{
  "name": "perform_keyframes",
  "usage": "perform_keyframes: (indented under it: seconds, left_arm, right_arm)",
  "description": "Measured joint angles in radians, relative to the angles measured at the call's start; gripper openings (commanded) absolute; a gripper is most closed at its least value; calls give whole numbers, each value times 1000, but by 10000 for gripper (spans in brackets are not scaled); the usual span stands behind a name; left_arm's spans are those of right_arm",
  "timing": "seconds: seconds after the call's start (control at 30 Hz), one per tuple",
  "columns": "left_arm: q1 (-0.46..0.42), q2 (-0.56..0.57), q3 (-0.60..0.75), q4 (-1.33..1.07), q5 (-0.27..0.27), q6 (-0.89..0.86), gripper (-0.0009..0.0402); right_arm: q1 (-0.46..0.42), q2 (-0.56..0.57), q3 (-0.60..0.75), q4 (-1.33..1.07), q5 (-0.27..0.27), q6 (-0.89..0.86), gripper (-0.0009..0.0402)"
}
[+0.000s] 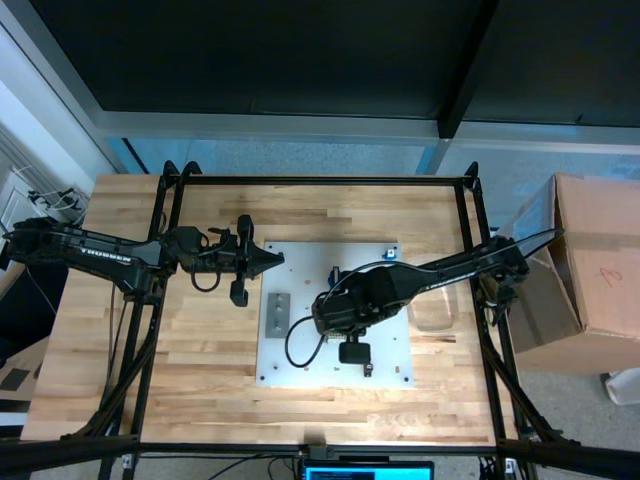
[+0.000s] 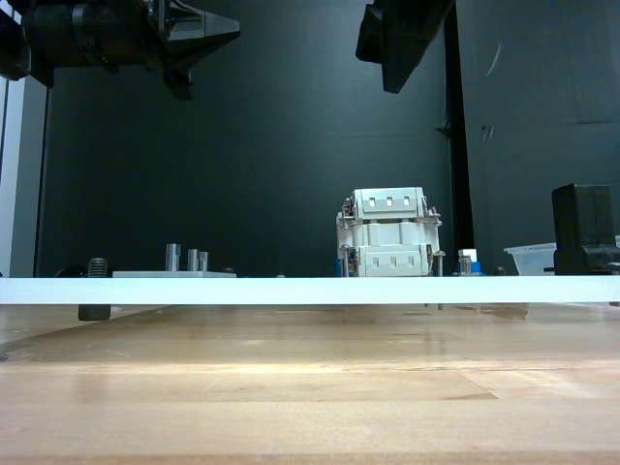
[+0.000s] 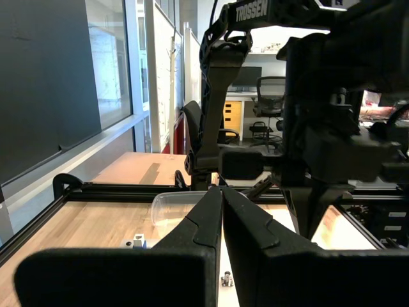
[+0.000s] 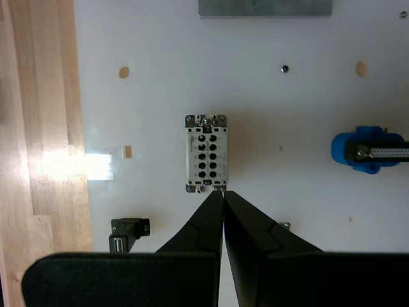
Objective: Remove the HAN10E connector from the taskboard and place in the container
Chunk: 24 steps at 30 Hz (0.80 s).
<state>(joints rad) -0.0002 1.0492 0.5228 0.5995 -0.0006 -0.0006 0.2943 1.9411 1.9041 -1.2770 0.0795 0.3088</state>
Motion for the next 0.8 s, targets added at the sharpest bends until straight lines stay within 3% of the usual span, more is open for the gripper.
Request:
perform_keyframes:
  seconds: [0.23, 0.6, 0.8]
  left_arm:
    - [0, 0, 0, 0, 0, 0, 0]
    - [0, 0, 0, 0, 0, 0, 0]
    - [0, 0, 0, 0, 0, 0, 0]
  right_arm:
    - [1, 16, 3, -18, -14, 4, 23]
    - [1, 65, 0, 12, -21, 27, 208]
    - [1, 65, -44, 61, -20, 27, 271]
